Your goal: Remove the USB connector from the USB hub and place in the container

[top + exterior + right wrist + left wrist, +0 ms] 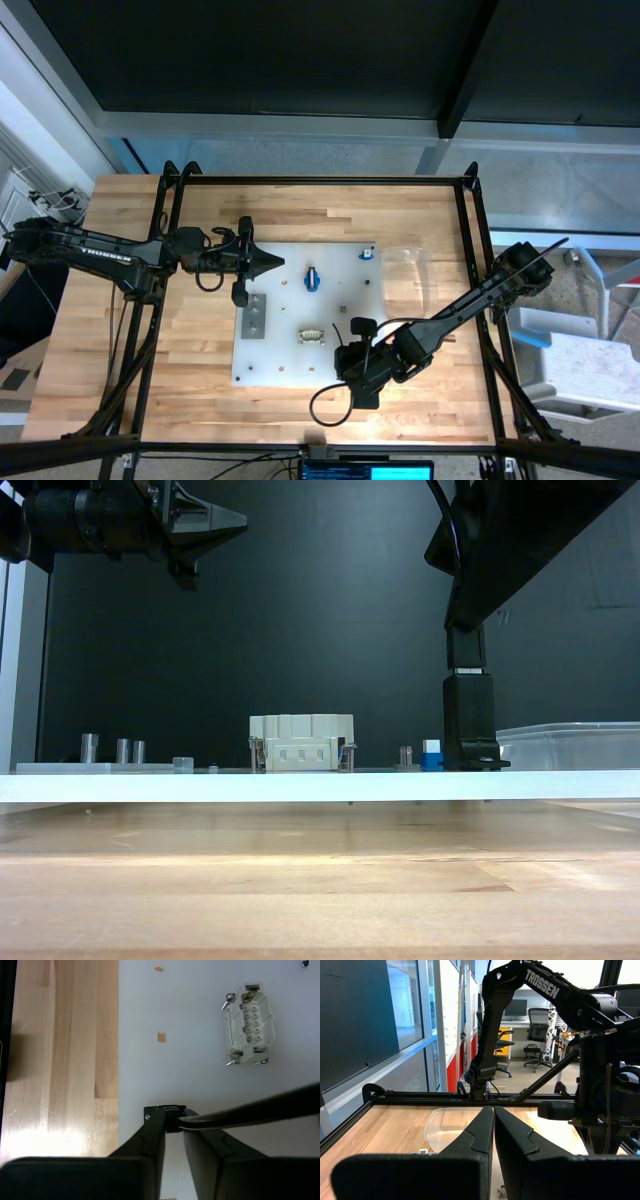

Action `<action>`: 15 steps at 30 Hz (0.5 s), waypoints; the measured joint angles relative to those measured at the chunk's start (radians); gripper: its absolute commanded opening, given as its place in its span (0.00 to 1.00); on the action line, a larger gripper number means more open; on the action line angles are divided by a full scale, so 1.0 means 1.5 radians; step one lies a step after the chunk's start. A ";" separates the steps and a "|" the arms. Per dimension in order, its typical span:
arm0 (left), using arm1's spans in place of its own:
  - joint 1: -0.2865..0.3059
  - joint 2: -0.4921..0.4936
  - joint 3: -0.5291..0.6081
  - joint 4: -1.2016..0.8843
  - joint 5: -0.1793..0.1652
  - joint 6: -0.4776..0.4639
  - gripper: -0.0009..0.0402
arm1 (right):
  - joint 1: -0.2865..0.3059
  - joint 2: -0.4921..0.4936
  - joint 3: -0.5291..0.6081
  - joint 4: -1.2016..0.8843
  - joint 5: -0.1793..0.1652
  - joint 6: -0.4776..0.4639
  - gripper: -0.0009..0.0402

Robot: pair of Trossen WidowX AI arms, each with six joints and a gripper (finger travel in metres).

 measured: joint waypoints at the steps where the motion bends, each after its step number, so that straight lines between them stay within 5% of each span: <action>1: 0.000 0.000 0.000 0.000 0.000 0.000 0.02 | 0.000 0.000 0.000 -0.001 -0.002 -0.001 0.02; 15: 0.000 0.000 0.000 0.000 0.000 0.000 0.02 | -0.003 -0.001 0.000 -0.003 -0.009 -0.002 0.02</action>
